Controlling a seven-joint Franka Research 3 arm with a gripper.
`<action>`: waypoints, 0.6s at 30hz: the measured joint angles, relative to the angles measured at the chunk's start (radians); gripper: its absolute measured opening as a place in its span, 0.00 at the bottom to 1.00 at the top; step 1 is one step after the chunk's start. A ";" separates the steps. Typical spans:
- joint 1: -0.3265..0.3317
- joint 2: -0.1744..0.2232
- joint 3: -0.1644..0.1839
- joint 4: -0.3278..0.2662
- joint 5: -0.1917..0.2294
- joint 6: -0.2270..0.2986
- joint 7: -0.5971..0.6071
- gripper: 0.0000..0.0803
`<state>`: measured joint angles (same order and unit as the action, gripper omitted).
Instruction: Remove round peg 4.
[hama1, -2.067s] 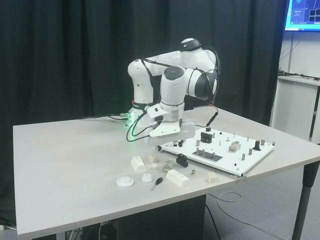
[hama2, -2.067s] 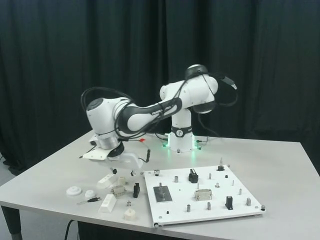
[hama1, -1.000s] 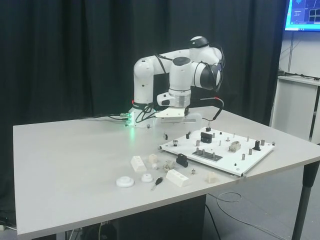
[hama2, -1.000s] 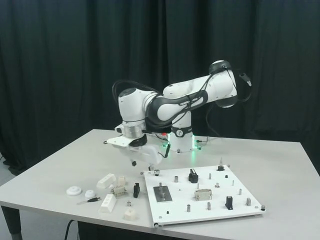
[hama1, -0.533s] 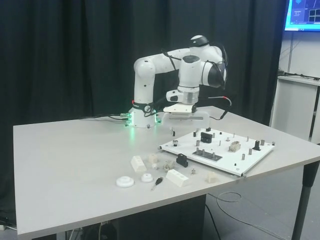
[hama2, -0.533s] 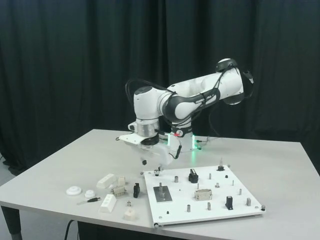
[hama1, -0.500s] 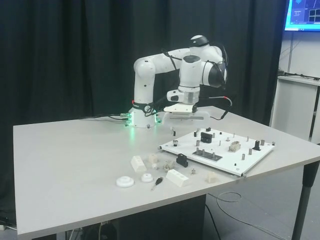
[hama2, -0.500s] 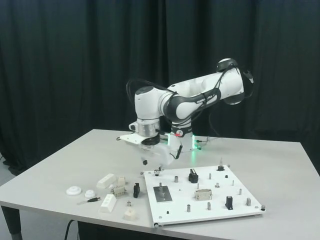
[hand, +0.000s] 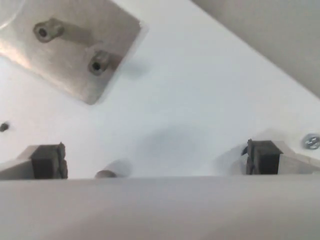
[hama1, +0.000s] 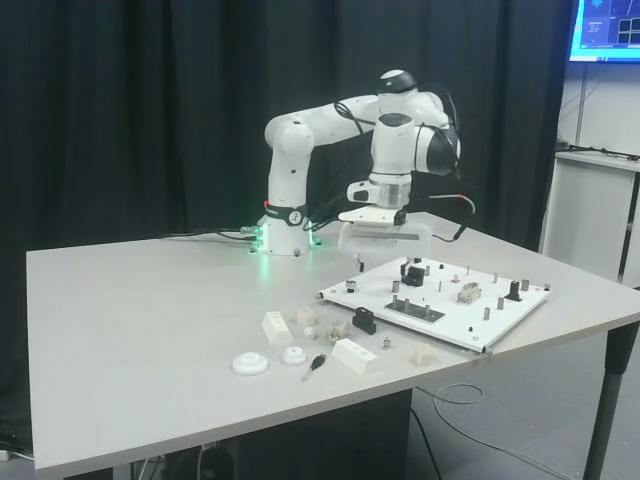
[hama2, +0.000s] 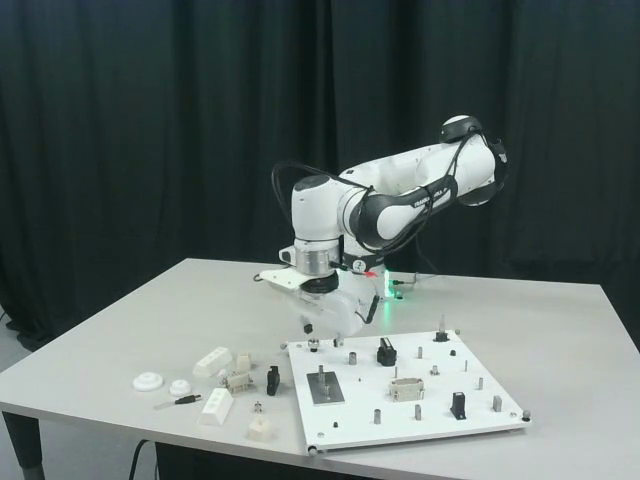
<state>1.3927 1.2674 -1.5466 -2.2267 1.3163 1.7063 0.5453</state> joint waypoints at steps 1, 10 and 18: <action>0.004 -0.001 0.002 -0.003 0.004 0.003 0.007 1.00; 0.042 -0.005 0.025 -0.031 0.035 0.032 0.087 1.00; 0.081 -0.006 0.039 -0.055 0.048 0.050 0.145 1.00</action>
<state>1.4736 1.2611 -1.5075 -2.2818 1.3644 1.7561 0.6900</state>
